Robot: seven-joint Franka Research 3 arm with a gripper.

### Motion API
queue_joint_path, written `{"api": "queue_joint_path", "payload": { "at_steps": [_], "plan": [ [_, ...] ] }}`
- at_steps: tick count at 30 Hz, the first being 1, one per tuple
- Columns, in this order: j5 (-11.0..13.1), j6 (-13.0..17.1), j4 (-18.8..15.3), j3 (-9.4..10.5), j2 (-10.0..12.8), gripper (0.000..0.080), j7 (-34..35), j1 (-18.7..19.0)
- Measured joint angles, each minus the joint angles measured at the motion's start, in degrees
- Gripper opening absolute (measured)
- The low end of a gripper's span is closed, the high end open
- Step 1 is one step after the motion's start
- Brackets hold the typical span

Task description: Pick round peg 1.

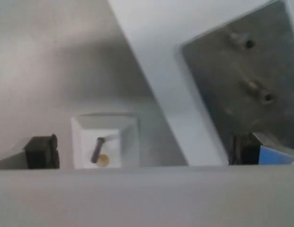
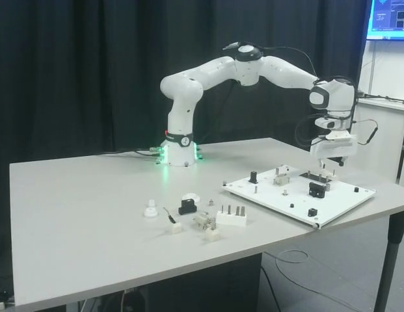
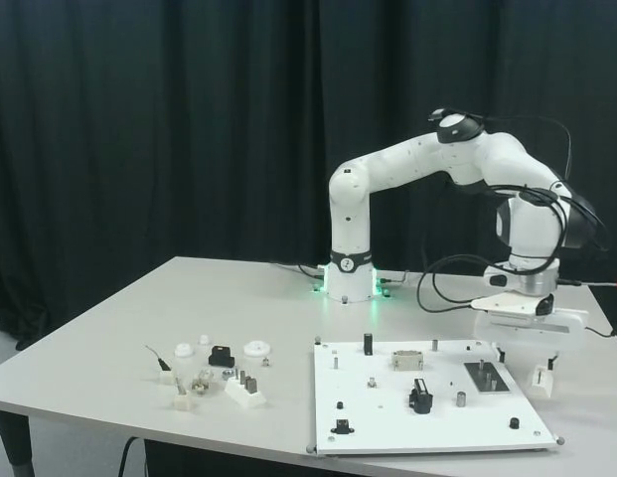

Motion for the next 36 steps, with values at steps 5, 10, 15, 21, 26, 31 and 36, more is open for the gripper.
{"api": "queue_joint_path", "payload": {
  "at_steps": [5,10,15,21,26,31,36],
  "plan": [
    [-1.2,1.3,1.0,1.33,0.0,0.0800,1.8,0.2],
    [-1.7,2.4,1.6,2.45,0.1,0.0800,3.0,0.2],
    [-1.9,3.5,1.9,3.46,0.1,0.0800,3.8,0.4],
    [-2.9,4.4,2.3,4.39,0.1,0.0800,4.5,0.5],
    [-3.6,5.4,2.6,5.02,0.1,0.0800,4.9,0.6],
    [-3.9,6.2,2.6,5.54,0.2,0.0685,5.5,0.6],
    [-4.2,6.8,2.6,5.68,0.3,0.0490,5.7,0.6]
  ]
}}
